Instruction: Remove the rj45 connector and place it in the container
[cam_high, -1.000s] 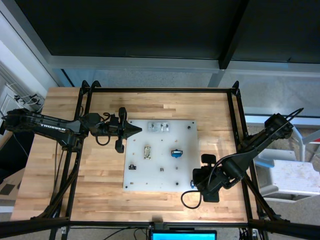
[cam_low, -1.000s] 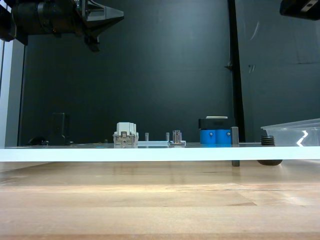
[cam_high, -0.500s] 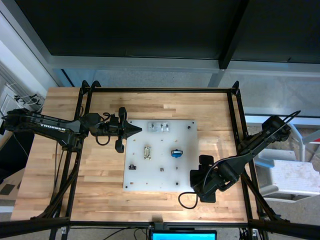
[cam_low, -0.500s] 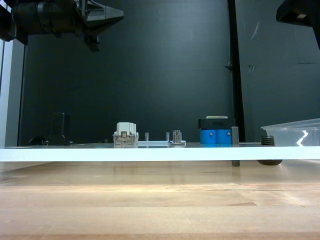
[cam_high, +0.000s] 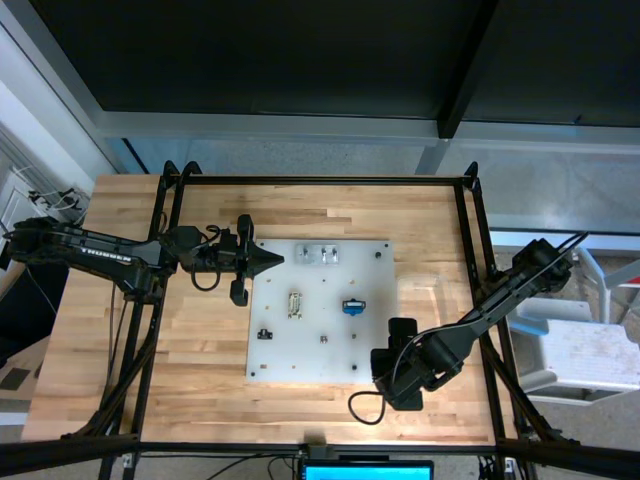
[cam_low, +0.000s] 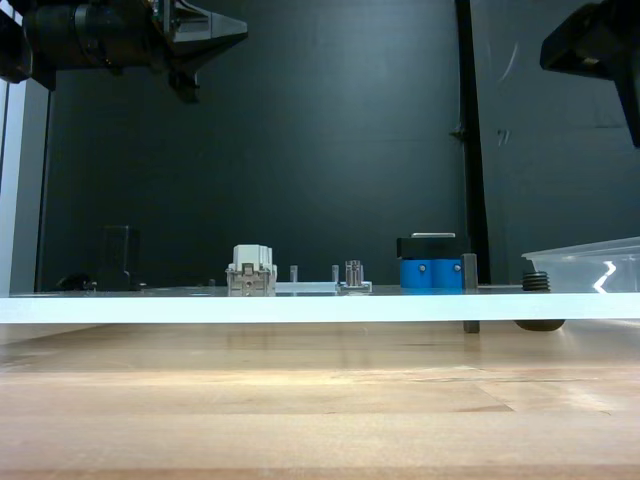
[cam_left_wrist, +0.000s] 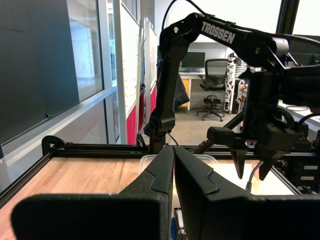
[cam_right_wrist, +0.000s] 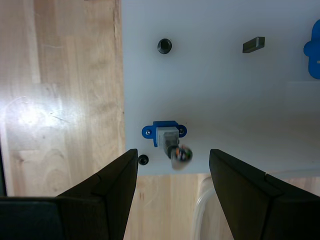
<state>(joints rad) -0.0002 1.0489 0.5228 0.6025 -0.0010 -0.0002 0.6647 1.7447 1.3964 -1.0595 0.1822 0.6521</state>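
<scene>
The right gripper (cam_right_wrist: 172, 152) hangs pointing straight down with its jaws spread wide and empty. From the wrist view the rj45 connector (cam_right_wrist: 168, 136) lies in the gap between the two fingers (cam_right_wrist: 120, 185). I judge that this spread leaves ample room to come down on either side of so small a plug. The connector sits in a small blue holder (cam_right_wrist: 146, 131) at the very edge of the white board (cam_right_wrist: 225, 100), at its near right corner, with a dark screw head (cam_right_wrist: 143, 160) just beside it. It is not yet gripped. The low view shows this gripper high above the board, so the step in hand looks like lining up over the plug before lowering. The container (cam_low: 585, 262), a clear tray, sits on the table (cam_high: 200, 330) just off the board's right side, near that corner, which should keep the carry short once the plug is out. The left gripper (cam_high: 270, 259) is held level above the board's far left edge, its jaws pressed together on nothing, well apart from the work and out of the other arm's way. The blue block (cam_high: 351, 307) and the beige connector (cam_high: 295, 304) stand further in on the board, clear of both grippers.
</scene>
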